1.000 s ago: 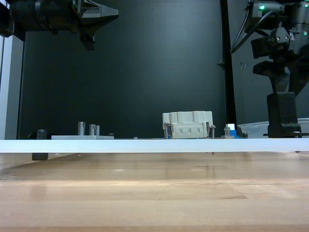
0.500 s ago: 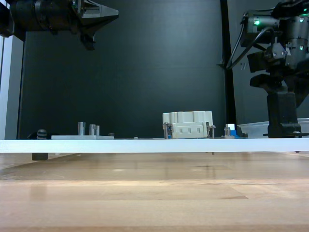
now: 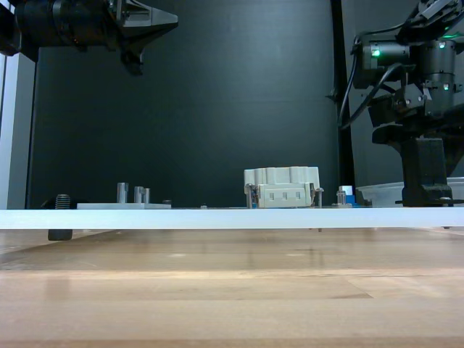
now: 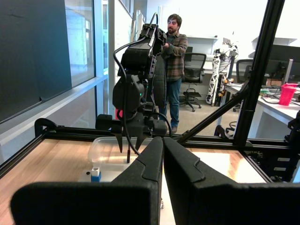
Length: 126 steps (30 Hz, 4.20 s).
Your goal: Pick the USB connector and install on taskboard
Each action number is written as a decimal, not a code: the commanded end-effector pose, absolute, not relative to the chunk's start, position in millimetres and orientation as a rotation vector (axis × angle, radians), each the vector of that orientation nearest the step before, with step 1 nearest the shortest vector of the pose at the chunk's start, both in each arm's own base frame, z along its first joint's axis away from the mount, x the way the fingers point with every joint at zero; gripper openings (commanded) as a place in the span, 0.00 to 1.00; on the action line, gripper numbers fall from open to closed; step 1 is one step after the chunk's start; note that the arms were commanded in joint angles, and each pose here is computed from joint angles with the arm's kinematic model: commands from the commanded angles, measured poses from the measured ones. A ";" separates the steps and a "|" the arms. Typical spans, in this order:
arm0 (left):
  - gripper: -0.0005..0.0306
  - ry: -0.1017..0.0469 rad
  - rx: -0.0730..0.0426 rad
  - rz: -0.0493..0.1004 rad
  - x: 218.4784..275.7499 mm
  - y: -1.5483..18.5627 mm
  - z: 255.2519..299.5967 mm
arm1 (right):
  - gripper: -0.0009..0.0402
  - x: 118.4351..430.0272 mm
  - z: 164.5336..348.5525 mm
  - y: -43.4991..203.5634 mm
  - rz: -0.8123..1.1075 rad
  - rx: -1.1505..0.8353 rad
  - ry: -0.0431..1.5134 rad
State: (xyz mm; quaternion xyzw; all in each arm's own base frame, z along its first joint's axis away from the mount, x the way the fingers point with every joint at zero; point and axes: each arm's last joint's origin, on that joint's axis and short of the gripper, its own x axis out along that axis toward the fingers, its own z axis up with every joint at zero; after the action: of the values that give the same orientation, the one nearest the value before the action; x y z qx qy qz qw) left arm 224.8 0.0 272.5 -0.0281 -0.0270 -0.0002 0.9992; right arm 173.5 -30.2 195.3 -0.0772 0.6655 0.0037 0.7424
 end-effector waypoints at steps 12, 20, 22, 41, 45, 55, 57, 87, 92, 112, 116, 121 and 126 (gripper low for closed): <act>0.02 -0.054 -0.056 -0.001 224.8 0.0 272.5 | 0.28 175.3 191.4 -30.5 0.021 -0.184 1.461; 0.02 -0.054 -0.056 0.000 224.8 0.1 272.5 | 0.13 174.9 191.8 -30.4 0.020 -0.184 1.460; 0.02 -0.054 -0.056 -0.001 224.8 0.0 272.5 | 0.09 174.5 192.4 -30.4 0.019 -0.185 1.457; 0.02 -0.054 -0.056 0.000 224.8 0.1 272.5 | 0.02 155.1 206.0 -27.4 0.017 -0.218 1.371; 0.02 -0.054 -0.056 -0.001 224.8 0.0 272.5 | 0.02 152.7 211.9 -27.1 0.006 -0.219 1.355; 0.02 -0.054 -0.056 -0.001 224.8 0.0 272.5 | 0.02 154.2 256.7 -27.2 -0.032 -0.177 1.335; 0.02 -0.054 -0.056 0.000 224.8 0.1 272.5 | 0.02 153.6 265.0 -27.1 -0.038 -0.169 1.333; 0.02 -0.054 -0.056 0.000 224.8 0.1 272.5 | 0.02 220.1 305.3 54.1 -0.033 -0.065 1.354; 0.02 -0.054 -0.056 -0.001 224.8 0.0 272.5 | 0.02 238.5 302.9 74.9 -0.030 -0.057 1.372; 0.02 -0.054 -0.056 0.000 224.8 0.1 272.5 | 0.02 299.2 288.9 143.4 -0.050 -0.003 1.386; 0.02 -0.054 -0.056 -0.001 224.8 0.0 272.5 | 0.02 306.7 286.9 153.4 -0.061 0.012 1.388; 0.02 -0.054 -0.056 0.000 224.8 0.1 272.5 | 0.02 314.6 284.0 167.2 -0.056 0.010 1.394; 0.02 -0.054 -0.056 -0.001 224.8 0.0 272.5 | 0.02 321.8 279.0 178.4 -0.054 0.008 1.398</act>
State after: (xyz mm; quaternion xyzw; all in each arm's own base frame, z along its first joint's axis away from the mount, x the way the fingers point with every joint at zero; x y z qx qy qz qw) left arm 224.8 0.0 272.5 -0.0283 -0.0268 -0.0002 0.9992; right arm 320.0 176.2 280.2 0.0039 0.6429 -0.0249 0.7655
